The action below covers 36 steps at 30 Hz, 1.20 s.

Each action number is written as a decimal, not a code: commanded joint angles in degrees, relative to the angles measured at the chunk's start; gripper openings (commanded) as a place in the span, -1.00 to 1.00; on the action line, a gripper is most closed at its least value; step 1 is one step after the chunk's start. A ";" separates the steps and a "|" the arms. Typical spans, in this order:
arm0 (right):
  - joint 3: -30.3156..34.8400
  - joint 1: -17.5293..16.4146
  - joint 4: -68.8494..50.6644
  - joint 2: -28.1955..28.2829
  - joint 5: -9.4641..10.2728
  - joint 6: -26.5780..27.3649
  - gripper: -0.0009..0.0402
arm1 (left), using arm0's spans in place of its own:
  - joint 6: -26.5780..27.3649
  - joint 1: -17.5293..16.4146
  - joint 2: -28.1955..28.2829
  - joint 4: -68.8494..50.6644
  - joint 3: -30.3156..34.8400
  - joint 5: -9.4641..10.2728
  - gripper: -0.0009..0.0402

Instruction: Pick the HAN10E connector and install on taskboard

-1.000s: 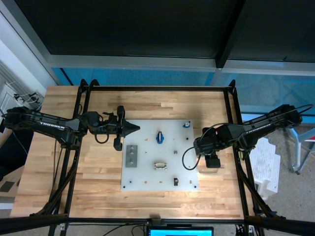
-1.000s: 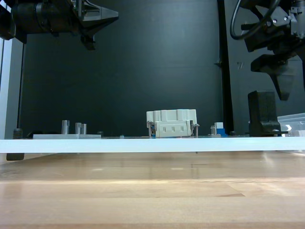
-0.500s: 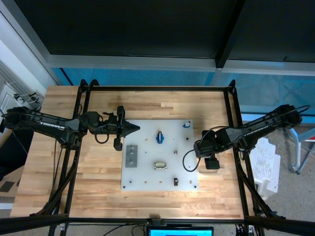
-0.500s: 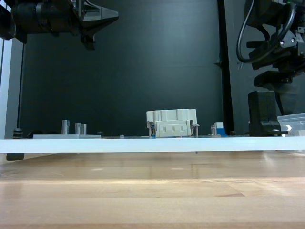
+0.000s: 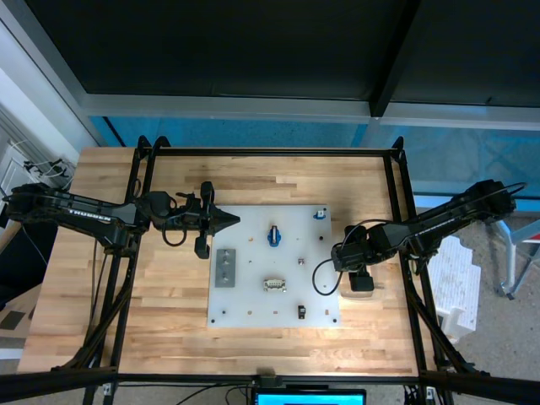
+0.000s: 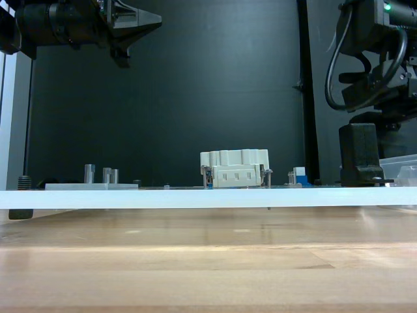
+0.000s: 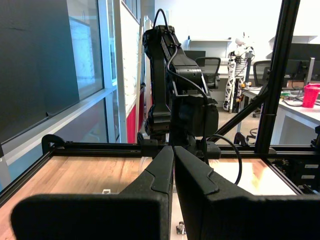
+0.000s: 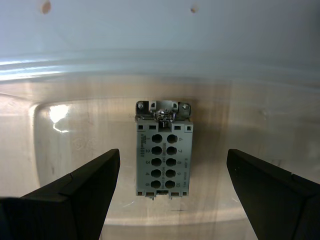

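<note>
The taskboard (image 5: 245, 304) lies at the middle of the counter (image 5: 126, 321). On the board, the metal block (image 5: 224, 267) sits at 9 o'clock and the knob (image 5: 273, 235) at 12 o'clock. A mounted connector housing (image 5: 273, 286) sits just below centre toward 6 o'clock, and a small fitting (image 5: 302, 312) at 5 o'clock by the near edge. The left claw (image 5: 234, 220) hangs high over the board's 10 o'clock corner. Just off the board's 3 o'clock edge lies a plastic tray (image 8: 75, 130). The HAN10E connector (image 8: 161, 155) lies flat in the tray, apart from its walls. The right claw (image 8: 173, 151) hangs above it, with one finger at the connector's 9 o'clock and one at its 3 o'clock, neither touching.
</note>
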State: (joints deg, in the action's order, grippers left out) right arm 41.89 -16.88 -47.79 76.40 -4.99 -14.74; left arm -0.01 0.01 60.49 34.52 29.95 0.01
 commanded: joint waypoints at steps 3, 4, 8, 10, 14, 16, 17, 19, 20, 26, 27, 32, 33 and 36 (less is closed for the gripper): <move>-1.81 0.02 2.25 0.00 0.07 -0.48 0.48 | 0.00 0.00 0.00 0.00 0.00 0.00 -0.95; -1.99 0.02 2.51 0.00 0.07 -0.74 0.47 | 0.00 -0.02 0.00 0.00 0.00 0.00 -0.95; -2.05 0.04 2.75 0.00 0.04 -1.25 0.42 | 0.00 0.00 0.00 0.00 0.00 0.00 -0.95; -2.21 0.09 2.86 0.00 0.04 -1.27 0.38 | 0.00 -0.02 0.00 0.00 0.00 -0.02 -0.95; -2.93 0.11 4.61 0.02 0.07 -1.38 0.30 | 0.00 0.00 -0.02 0.00 0.00 0.00 -0.95; -2.86 0.13 4.83 0.57 0.07 -1.31 0.26 | 0.00 0.00 0.00 0.00 0.00 0.00 -0.95; -2.86 0.13 4.98 0.85 0.11 -1.29 0.24 | 0.00 -0.02 0.00 0.00 0.00 0.00 -0.95; -2.89 0.13 5.64 1.57 0.52 -1.18 0.20 | 0.00 0.00 0.00 0.00 0.00 0.00 -0.95; -2.89 0.13 5.86 1.92 0.55 -1.07 0.18 | 0.00 -0.02 0.00 0.00 0.00 0.00 -0.95; -2.78 0.13 5.49 2.01 0.74 -0.59 -0.01 | 0.00 -0.02 0.00 0.00 0.00 0.00 -0.95; -2.67 0.13 5.20 2.01 0.94 -0.35 -0.06 | 0.00 0.00 0.00 0.00 0.00 0.00 -0.95; -2.40 0.13 4.76 2.01 1.99 0.24 -0.30 | 0.00 -0.02 0.00 0.00 0.00 0.00 -0.95; -2.40 0.13 4.76 2.01 1.97 0.24 -0.35 | 0.00 0.00 0.00 0.00 0.00 0.00 -0.95; -2.40 0.15 4.79 2.01 1.68 0.22 -0.50 | 0.00 0.00 0.00 0.00 0.00 0.00 -0.95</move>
State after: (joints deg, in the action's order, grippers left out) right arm 39.42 -16.73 -43.00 78.46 -3.01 -14.48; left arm -0.01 0.01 60.49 34.52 29.95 0.03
